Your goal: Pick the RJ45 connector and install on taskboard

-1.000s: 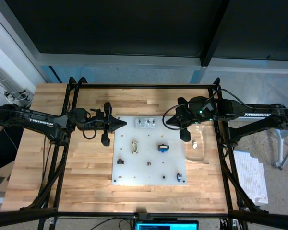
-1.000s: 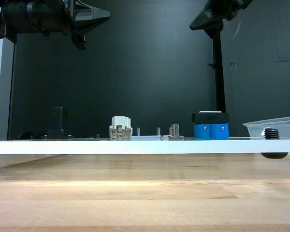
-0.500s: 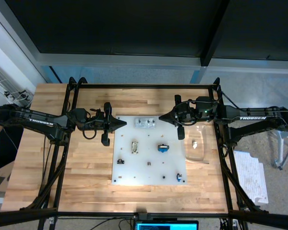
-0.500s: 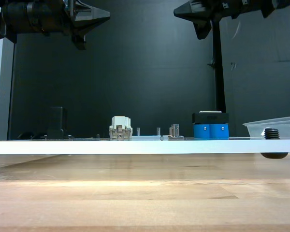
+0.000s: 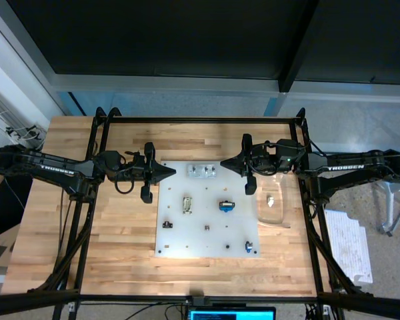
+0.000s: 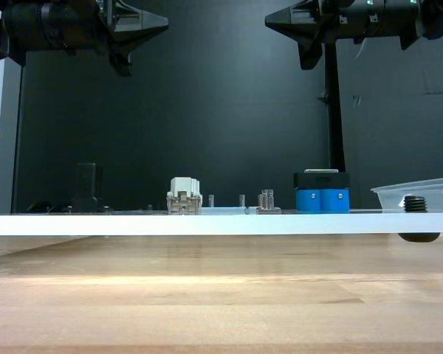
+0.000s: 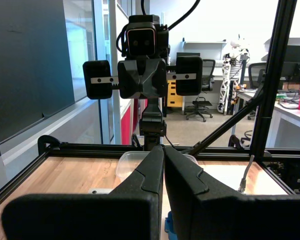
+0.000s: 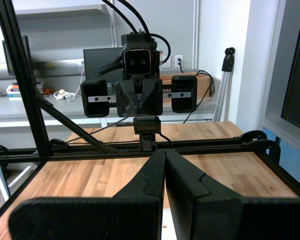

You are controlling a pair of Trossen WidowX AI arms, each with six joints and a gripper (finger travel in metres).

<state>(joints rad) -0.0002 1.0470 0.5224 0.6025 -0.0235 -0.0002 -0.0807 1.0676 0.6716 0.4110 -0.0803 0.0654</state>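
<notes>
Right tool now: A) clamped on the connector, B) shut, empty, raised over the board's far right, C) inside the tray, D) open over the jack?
B: the right tool hangs high, shut on nothing; the left tool hangs shut over the board's far-left corner.

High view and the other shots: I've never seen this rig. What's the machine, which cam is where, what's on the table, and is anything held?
Two black robot arms stand at the sides of a wooden table. The high view looks down from above, and the low view looks level along the tabletop. Each wrist view looks along one arm's own gripper toward the other arm.

A white board with small fittings lies in the middle, with a small blue jack at its near right corner. Beside it, a clear tray holds a white block.

The left gripper and right gripper hover high over the board's far edge. Both are shut and hold nothing. The left wrist view shows a grey cable near the board. I cannot tell whether the connector sits in the jack.
</notes>
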